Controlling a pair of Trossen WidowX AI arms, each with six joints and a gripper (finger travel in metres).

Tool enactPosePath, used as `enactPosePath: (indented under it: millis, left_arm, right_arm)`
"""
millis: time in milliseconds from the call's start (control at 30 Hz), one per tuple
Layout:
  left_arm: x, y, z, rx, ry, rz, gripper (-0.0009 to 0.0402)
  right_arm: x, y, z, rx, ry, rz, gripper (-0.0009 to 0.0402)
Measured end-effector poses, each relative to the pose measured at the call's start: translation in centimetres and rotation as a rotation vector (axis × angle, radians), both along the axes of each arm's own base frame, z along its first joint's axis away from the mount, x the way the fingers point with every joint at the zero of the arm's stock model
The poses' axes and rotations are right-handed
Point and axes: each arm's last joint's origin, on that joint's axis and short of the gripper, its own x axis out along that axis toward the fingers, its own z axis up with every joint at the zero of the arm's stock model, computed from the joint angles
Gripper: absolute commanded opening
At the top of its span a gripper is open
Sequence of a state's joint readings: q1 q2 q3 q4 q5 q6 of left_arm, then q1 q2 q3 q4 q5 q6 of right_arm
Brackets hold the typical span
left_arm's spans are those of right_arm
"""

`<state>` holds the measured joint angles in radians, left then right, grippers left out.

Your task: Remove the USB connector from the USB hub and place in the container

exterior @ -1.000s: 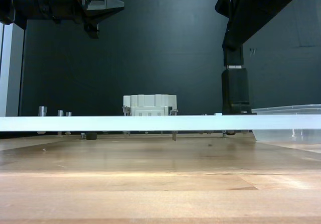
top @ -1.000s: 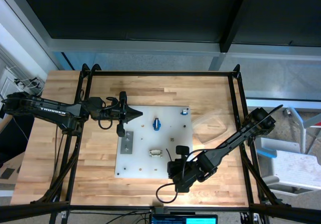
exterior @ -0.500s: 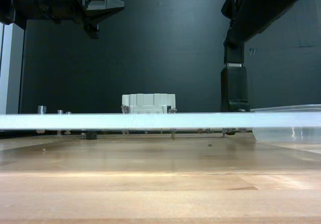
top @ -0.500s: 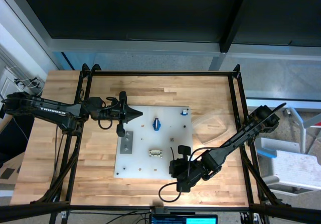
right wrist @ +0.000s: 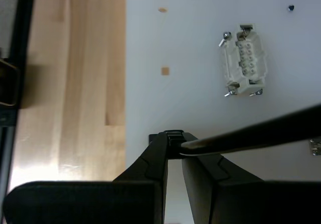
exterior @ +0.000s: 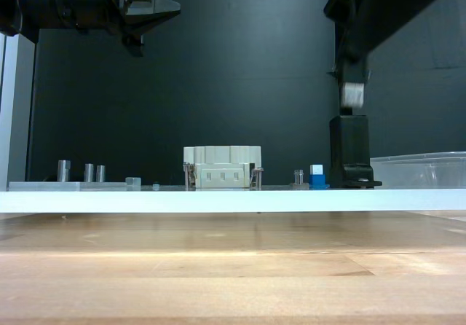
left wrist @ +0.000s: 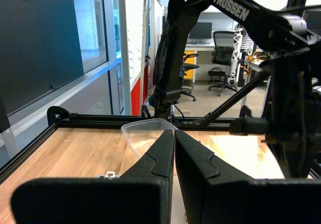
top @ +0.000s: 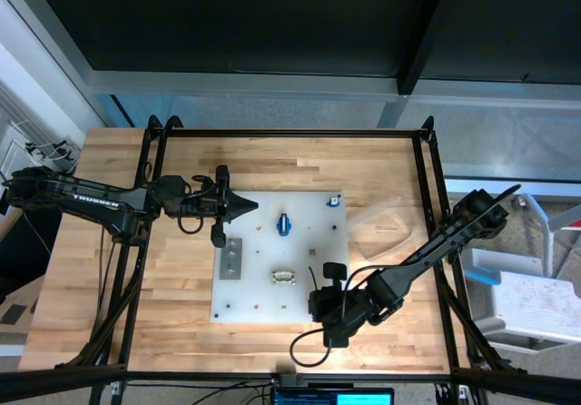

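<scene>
Your right gripper (right wrist: 174, 136) stands over the near right part of the white task board (top: 263, 307), low and centre in the high view. Its fingers are pinched tight on the USB connector (exterior: 353, 95). In the right wrist view the small black plug sits nipped between the fingertips, and its thin black cable runs off sideways above the board.

In the low view, right of centre, the connector hangs upright with its silvery metal end exposed. It is straight above the USB hub (exterior: 352, 150), and a thin dark gap separates the two, so the plug is out of the socket. The hub stands on the board as an upright black block.

The container (top: 381, 231) lies on the wooden table (top: 136, 278) just off the board's right edge, right of centre in the high view and farther back than the gripper. In the low view its clear wall shows just right of the hub. The right arm's own forearm slants past the container's near side.

Also on the board:
- a beige rectangular connector (top: 283, 278), left of the right gripper
- a blue upright connector (top: 283, 224), farther back
- a grey metal bar (top: 232, 260), along the left edge
- a small blue part (top: 334, 202), near the far right corner

Your left gripper (top: 243, 206) hangs high over the board's far left corner, at upper left in the low view. Its fingers are pressed together and point right.
</scene>
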<state>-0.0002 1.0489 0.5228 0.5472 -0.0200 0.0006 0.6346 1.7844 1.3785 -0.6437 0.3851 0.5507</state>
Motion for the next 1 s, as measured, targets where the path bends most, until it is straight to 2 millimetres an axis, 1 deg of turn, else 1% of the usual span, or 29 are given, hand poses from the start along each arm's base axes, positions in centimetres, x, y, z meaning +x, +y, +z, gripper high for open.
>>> enactPosePath:
  millis: [100,267,367,500,733,833,1000]
  left_arm:
    - [0.0,0.0,0.0,0.0,0.0,0.0,0.0001]
    - [0.0,0.0,0.0,0.0,0.0,0.0,0.0001]
    - [0.0,0.0,0.0,0.0,0.0,0.0,0.0001]
    - [0.0,0.0,0.0,0.0,0.003,0.0,0.0001]
    - [0.0,0.0,0.0,0.0,0.002,0.0,0.0001]
    - [0.0,0.0,0.0,0.0,0.002,0.0,0.0001]
    - [0.0,0.0,0.0,0.0,0.002,0.0,0.0001]
  right_arm:
    - [0.2,0.0,-0.2,-0.015,0.036,0.005,0.0]
    - [0.9,0.1,0.3,-0.017,0.076,0.02,0.0]
    - [1.2,0.2,1.0,-0.019,0.085,0.022,0.0]
    - [1.3,0.2,1.6,-0.006,0.094,0.022,0.0]
    - [1.4,0.2,1.8,0.0,0.093,0.014,0.0]
    - [1.1,0.0,2.0,0.005,0.091,0.008,0.0]
    - [-0.3,-1.2,2.7,0.042,0.078,-0.039,0.0]
